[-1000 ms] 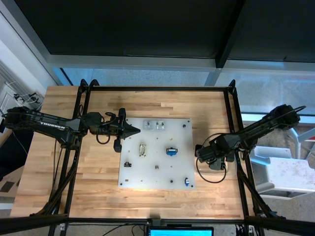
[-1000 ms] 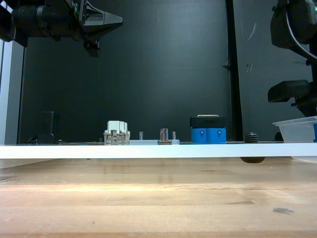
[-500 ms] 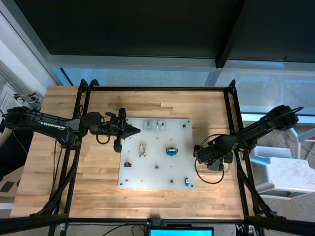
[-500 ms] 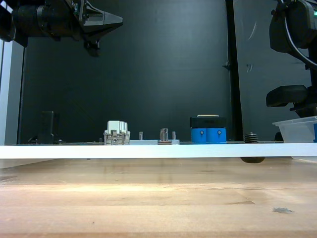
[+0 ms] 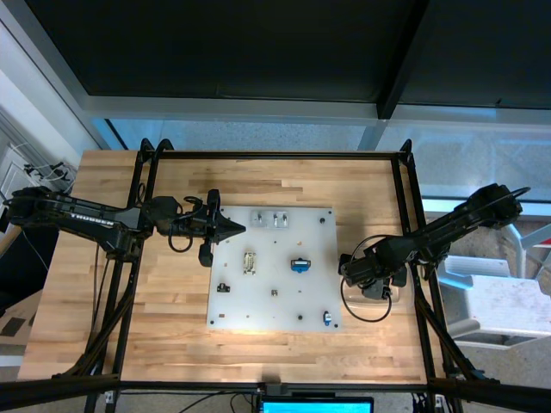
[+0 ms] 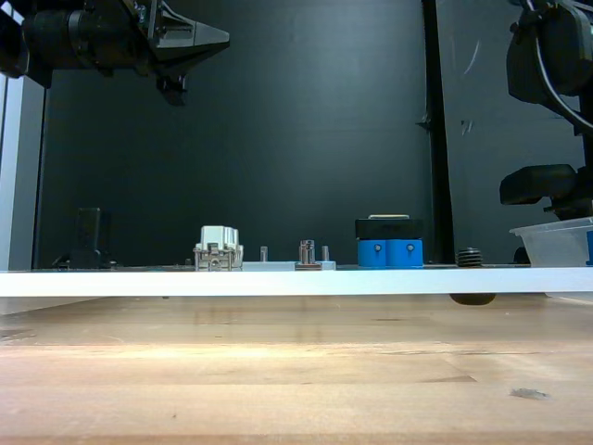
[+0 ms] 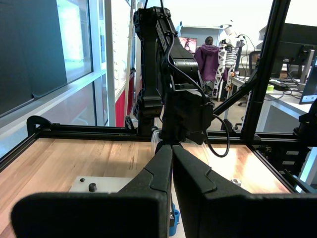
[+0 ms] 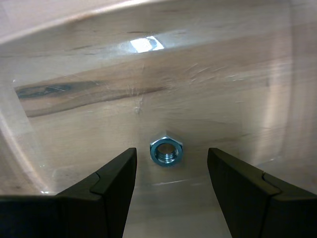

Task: Pick the M12 fastener and fasten on the M12 threads

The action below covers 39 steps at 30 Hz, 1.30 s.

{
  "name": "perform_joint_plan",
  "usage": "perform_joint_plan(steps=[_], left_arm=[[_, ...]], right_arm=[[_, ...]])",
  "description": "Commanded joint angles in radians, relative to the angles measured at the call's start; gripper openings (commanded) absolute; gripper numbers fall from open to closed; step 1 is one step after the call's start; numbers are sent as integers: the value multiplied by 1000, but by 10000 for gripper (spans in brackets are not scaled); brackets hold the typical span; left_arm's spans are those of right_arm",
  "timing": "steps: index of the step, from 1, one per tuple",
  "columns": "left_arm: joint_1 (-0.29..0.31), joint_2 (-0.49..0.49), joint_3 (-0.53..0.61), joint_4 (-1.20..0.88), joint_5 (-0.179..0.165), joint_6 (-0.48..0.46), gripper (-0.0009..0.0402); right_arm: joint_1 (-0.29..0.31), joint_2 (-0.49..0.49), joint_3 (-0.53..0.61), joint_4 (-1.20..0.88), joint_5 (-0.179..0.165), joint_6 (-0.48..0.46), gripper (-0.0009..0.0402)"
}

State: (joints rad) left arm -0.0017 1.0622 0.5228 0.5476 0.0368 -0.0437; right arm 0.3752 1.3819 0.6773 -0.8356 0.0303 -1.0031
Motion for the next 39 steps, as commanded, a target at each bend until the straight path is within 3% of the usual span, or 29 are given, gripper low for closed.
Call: perform_joint_plan(steps=[1, 18, 39], left_arm=[[0, 0, 0, 0, 0, 0, 0], [0, 0, 0, 0, 0, 0, 0], [0, 0, 0, 0, 0, 0, 0]], right_arm=[[0, 0, -10, 20, -4, 0, 199], [3, 0, -47, 70, -5, 0, 190], [2, 0, -48, 70, -5, 0, 65]])
